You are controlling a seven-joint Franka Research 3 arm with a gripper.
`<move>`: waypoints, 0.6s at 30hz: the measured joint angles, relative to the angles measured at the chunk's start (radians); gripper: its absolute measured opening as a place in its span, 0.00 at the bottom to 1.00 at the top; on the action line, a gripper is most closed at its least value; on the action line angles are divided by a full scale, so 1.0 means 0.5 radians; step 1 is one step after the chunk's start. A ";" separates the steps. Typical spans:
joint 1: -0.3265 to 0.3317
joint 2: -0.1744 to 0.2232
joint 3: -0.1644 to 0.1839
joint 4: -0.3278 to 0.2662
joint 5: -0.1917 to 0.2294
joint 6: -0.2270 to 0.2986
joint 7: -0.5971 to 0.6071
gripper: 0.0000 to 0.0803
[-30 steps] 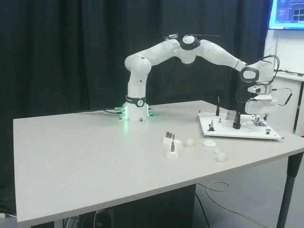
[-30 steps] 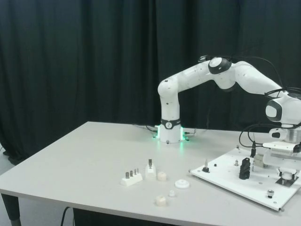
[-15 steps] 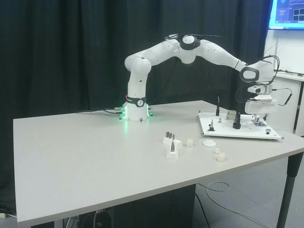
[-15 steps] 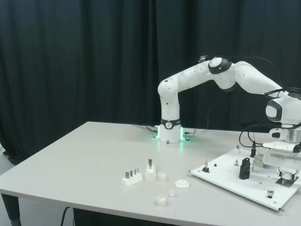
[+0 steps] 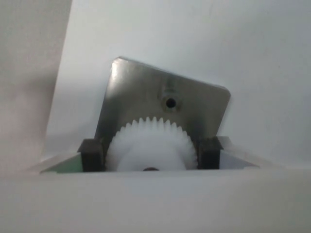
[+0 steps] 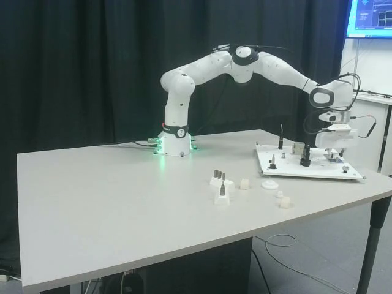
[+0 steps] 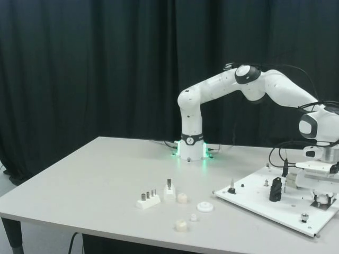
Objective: Insert medium gear.
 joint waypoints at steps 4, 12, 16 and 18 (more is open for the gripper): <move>-0.002 0.008 0.002 0.006 0.000 0.003 0.000 0.50; -0.003 0.009 0.002 0.008 0.000 0.003 0.000 0.50; -0.003 0.009 0.002 0.008 0.000 0.003 0.000 0.50; -0.003 0.010 0.002 0.008 0.000 0.004 0.000 0.50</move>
